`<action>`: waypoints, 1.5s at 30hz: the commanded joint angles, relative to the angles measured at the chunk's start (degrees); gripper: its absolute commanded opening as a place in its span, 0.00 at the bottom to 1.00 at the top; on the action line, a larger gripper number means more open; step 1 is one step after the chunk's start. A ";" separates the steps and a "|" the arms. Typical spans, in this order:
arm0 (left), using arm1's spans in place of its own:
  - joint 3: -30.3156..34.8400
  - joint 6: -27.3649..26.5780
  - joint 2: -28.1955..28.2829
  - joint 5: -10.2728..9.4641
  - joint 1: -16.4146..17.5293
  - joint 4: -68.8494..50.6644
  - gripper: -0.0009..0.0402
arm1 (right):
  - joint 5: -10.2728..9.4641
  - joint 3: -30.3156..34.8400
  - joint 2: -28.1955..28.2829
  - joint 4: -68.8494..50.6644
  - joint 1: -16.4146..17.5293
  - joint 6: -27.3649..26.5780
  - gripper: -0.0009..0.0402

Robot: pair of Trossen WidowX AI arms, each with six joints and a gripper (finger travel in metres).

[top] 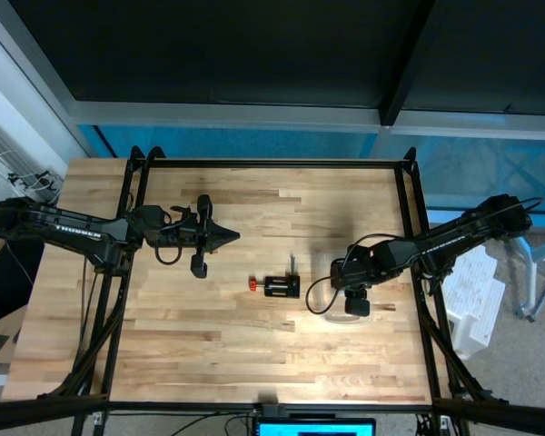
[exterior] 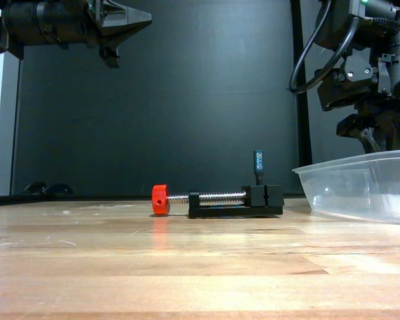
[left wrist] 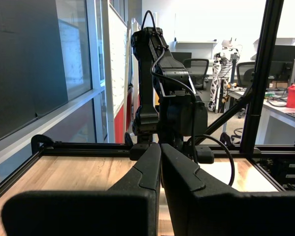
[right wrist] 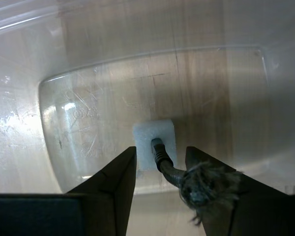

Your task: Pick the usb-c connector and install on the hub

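The left gripper (top: 229, 236) hangs high over the left half of the light wooden table (top: 209, 350), pointing inward. The left wrist view shows its two black fingers (left wrist: 146, 172) pressed together along their length with nothing between them. The left arm (top: 68, 232) carries white lettering reading "TROSSEN". No other writing can be read. The right gripper (right wrist: 161, 150) is lowered into the clear plastic tray (top: 314, 298), which stands on the right half of the table. Its fingers (right wrist: 119, 173) are parted and grip nothing. They sit to either side of the usb-c connector (right wrist: 146, 135), a small whitish square piece lying flat on the tray floor. A short black cable stub (right wrist: 160, 156) with a frayed grey end runs from the connector toward the camera, between the fingers. Whether either fingertip touches the connector cannot be told. The hub (exterior: 235, 200), a small black rectangular block, lies on the table near the middle, just to the left of the tray and apart from it. A bare threaded screw runs out of its left end to a round red-orange knob (exterior: 161, 199). A thin grey pin (exterior: 258, 164) stands upright at the hub's right end. The small marks on its dark head are too fine to read.
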 commanded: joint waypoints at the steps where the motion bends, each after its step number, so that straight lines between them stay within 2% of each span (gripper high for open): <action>1: 0.02 0.02 0.00 0.02 0.00 0.00 0.02 | -0.07 0.15 0.02 0.04 0.02 0.13 0.31; 34: 0.02 0.02 0.00 0.02 0.00 0.00 0.02 | 0.00 0.15 0.02 0.02 0.15 0.17 0.02; 45: 0.02 0.02 0.00 0.02 0.02 0.00 0.02 | 0.00 0.57 -0.07 -0.57 0.15 0.13 0.02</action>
